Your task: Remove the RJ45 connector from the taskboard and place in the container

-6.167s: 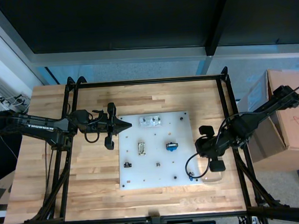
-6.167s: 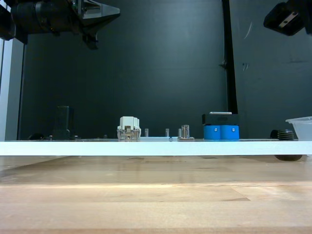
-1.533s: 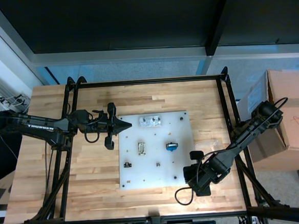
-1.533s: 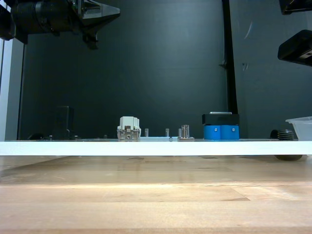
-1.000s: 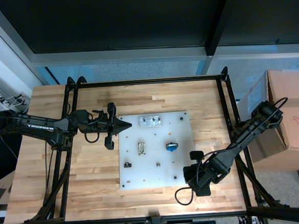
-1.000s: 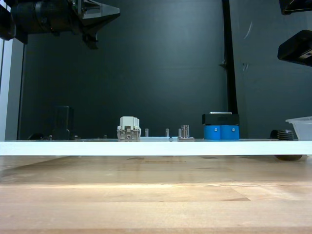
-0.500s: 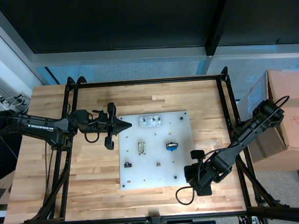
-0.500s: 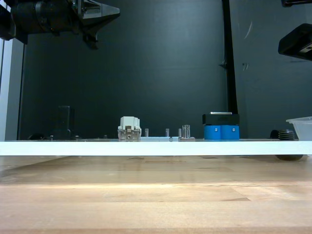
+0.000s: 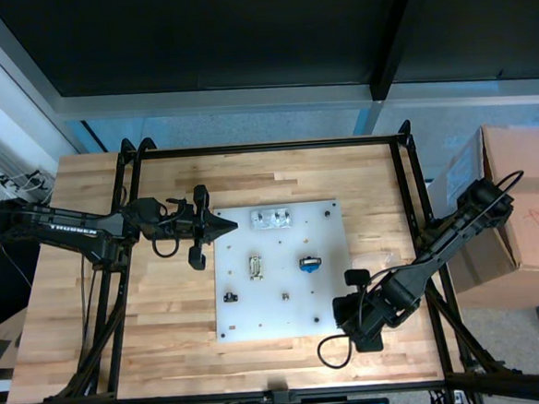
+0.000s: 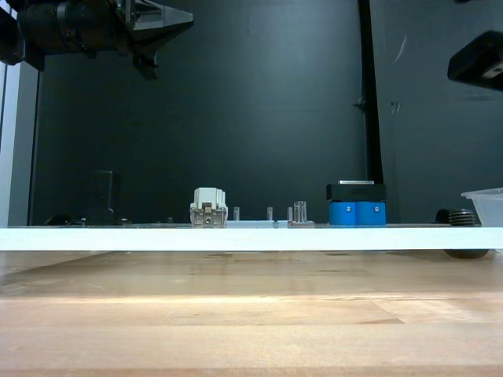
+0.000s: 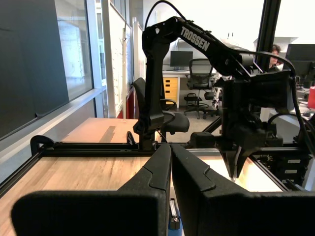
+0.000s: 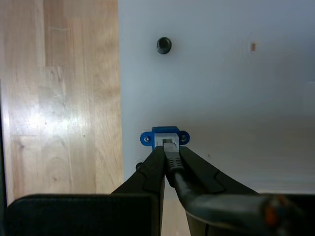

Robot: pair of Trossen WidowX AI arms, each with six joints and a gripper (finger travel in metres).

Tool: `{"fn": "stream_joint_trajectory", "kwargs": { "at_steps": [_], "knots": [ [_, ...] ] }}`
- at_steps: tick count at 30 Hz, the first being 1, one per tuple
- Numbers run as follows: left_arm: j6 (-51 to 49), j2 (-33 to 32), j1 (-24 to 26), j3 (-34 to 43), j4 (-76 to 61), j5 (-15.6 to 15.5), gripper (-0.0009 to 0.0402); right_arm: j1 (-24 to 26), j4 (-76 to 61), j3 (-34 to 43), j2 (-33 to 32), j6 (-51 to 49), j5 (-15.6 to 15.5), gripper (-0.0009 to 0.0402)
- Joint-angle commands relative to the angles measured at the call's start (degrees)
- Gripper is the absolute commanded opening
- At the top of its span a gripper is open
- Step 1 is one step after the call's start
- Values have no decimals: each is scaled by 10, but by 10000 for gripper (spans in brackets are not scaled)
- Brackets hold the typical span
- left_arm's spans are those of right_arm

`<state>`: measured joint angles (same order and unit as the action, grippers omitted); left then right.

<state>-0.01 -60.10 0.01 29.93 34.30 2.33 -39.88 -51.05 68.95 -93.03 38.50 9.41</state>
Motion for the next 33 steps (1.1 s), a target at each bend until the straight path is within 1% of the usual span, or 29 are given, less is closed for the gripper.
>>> {"fn": "stream_joint_trajectory", "kwargs": {
  "at_steps": [1, 8, 11, 18, 28, 30, 33],
  "knots": [
    [0, 0, 0, 0, 0, 0, 0, 3, -26, 23, 9, 0, 0, 0],
    [0, 0, 0, 0, 0, 0, 0, 17, -68, 82, 21, 0, 0, 0],
    [0, 0, 0, 0, 0, 0, 0, 21, -68, 91, 23, 0, 1, 0],
    [0, 0, 0, 0, 0, 0, 0, 26, -66, 91, 23, 1, 1, 0],
    [0, 0, 0, 0, 0, 0, 0, 52, -68, 80, 33, -7, 2, 1],
    [0, 0, 0, 0, 0, 0, 0, 58, -68, 72, 40, -7, 14, 4],
    [0, 0, 0, 0, 0, 0, 0, 65, -68, 53, 55, -10, 16, 22]
  ]
}}
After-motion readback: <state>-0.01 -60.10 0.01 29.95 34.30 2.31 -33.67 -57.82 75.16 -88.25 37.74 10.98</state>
